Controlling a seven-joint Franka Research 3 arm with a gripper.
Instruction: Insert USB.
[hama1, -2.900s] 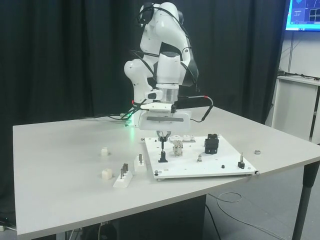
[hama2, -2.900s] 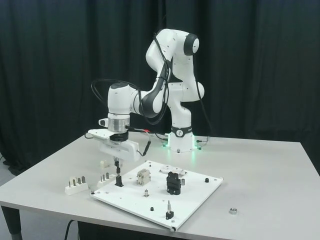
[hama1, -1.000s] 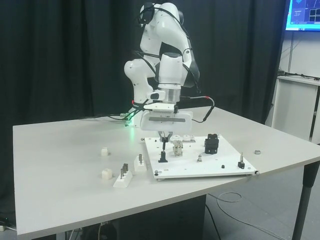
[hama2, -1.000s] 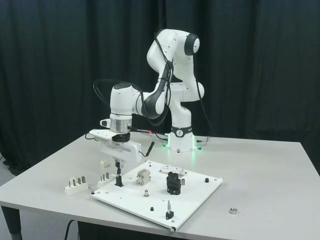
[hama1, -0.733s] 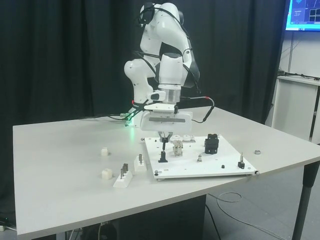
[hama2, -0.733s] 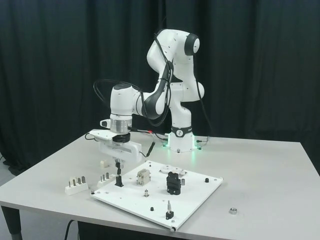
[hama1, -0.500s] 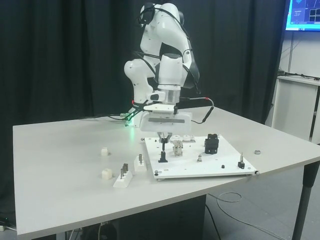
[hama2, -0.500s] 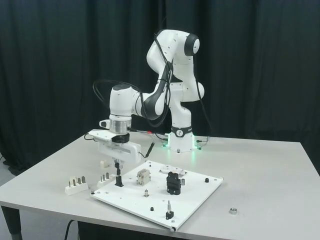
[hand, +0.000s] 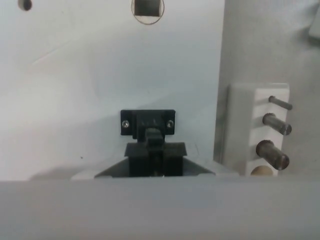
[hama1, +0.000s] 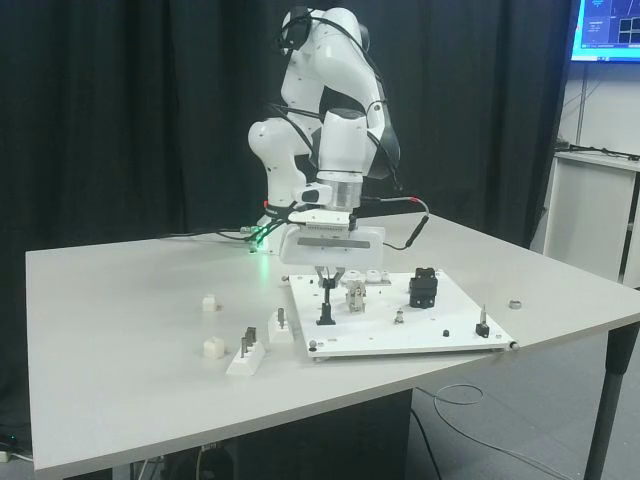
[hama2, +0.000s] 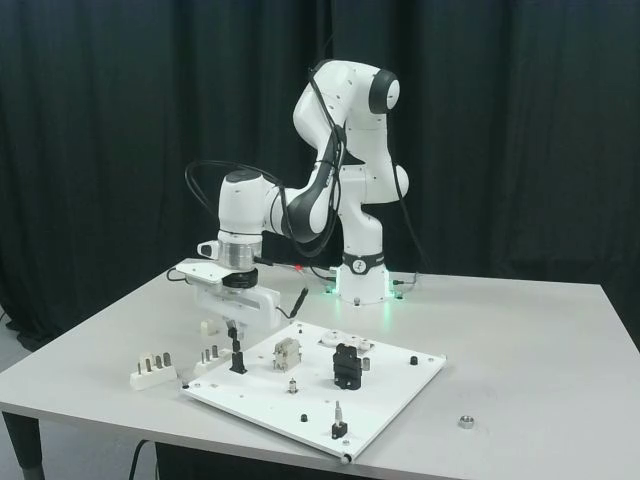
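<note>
A white board (hama1: 440, 340) lies on the grey table and carries a black USB socket (hama1: 325, 320) near its corner closest to the loose white blocks. A black USB plug (hama1: 326, 292) stands upright with its tip in that socket (hama2: 238, 367). My gripper (hama1: 327, 275) hangs straight above and is shut on the plug's upper end (hama2: 237, 350). In the wrist view the plug (hand: 155, 150) meets the socket (hand: 132, 124) on the board (hand: 75, 75), with a grey fingertip (hand: 112, 172) on each side of it.
A white peg holder (hama1: 247, 355) (hand: 250, 130) and a smaller one (hama1: 280, 328) stand just off the board's edge. Two small white pieces (hama1: 211, 347) lie further out. On the board are a black block (hama1: 423, 288) and several small fittings. A nut (hama1: 516, 302) lies beside it.
The wrist and hand have shifted and tilted slightly above the socket. The plug has stayed upright in the socket between the fingers.
</note>
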